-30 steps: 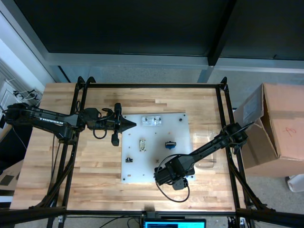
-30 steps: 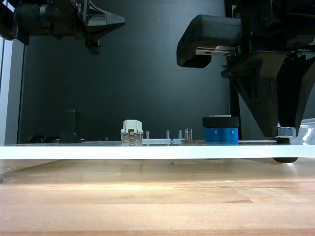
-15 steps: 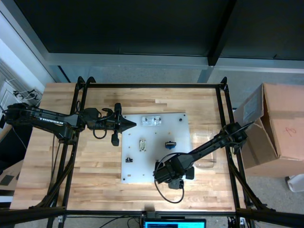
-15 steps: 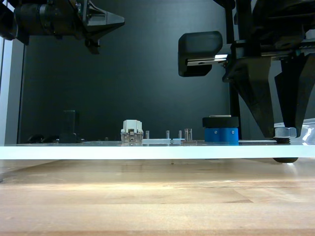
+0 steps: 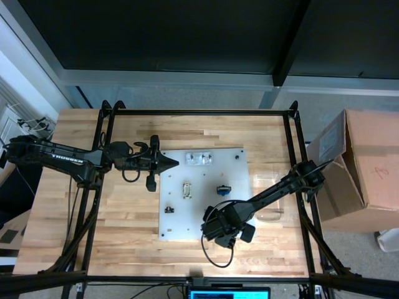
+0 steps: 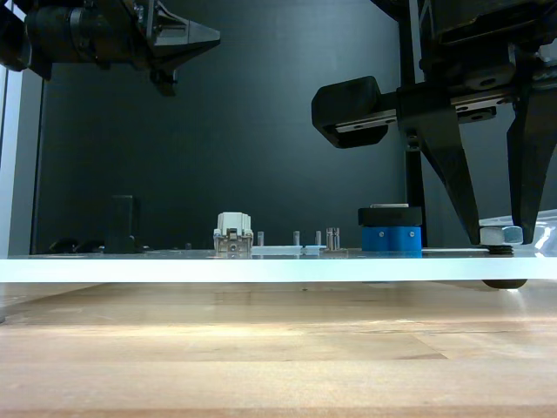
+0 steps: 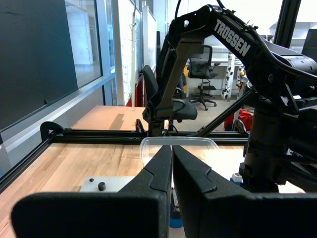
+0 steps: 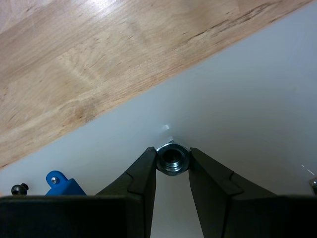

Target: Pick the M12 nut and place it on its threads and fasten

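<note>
right wrist view: i'm looking straight down the right gripper (image 8: 173, 166), and the m12 nut (image 8: 173, 158) sits exactly between its two fingers (image 8: 141, 178). each tip presses a flank of the nut from its own side. the fingers are narrow and clamped on the nut, whose bore faces the camera. beneath it is the white board (image 8: 257, 99), with the wooden counter (image 8: 74, 64) beyond the board's edge.

from the low view the nut (image 6: 494, 234) rests on top of its stud (image 6: 498, 249), and a sliver of black ribbing shows under it, so it is on its stud but not run fully down. it looks level. the right gripper (image 6: 497, 228) stands upright over it, one finger tip on each side of the nut at the nut's own height. a blue block (image 6: 391, 237) stands on the board just to the left of them.

in the high view the right gripper (image 5: 225, 228) hangs over the near right part of the white board (image 5: 187, 224). its body covers the nut there, so i can't see the nut from above. the clear tray (image 5: 274, 215) lies off the board's right edge, beside the right arm.

the left gripper (image 5: 169, 163) is held high, near the board's far left corner and well apart from the nut. on its wrist camera its fingers (image 7: 158, 168) are pressed together with nothing between them.
</note>
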### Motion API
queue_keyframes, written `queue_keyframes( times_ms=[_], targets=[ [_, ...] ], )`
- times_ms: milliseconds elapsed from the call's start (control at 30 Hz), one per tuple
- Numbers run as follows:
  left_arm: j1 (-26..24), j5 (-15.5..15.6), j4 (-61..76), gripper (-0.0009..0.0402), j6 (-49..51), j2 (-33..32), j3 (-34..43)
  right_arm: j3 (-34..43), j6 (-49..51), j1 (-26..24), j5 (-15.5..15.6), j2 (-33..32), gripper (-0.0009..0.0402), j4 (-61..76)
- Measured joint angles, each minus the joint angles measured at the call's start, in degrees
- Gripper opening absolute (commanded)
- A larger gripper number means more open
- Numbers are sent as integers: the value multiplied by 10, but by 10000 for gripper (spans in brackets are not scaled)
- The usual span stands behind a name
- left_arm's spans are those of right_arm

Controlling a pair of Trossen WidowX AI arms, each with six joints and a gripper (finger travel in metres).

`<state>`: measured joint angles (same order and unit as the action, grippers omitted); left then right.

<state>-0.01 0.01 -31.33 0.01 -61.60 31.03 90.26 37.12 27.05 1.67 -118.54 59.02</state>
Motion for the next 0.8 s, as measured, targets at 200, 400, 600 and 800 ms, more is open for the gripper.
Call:
queue_keyframes(
  times_ms=[200, 400, 600, 800],
  targets=[
    [0, 0, 0, 0, 0, 0, 0, -13, -24, -1, 1, 2, 16, -23],
    [0, 0, 0, 0, 0, 0, 0, -17, -24, -1, 1, 7, 16, -34],
    [0, 0, 0, 0, 0, 0, 0, -37, -25, -1, 0, 21, 16, -53],
    [0, 0, 0, 0, 0, 0, 0, -42, -47, -2, 0, 26, 16, -57]
  ],
)
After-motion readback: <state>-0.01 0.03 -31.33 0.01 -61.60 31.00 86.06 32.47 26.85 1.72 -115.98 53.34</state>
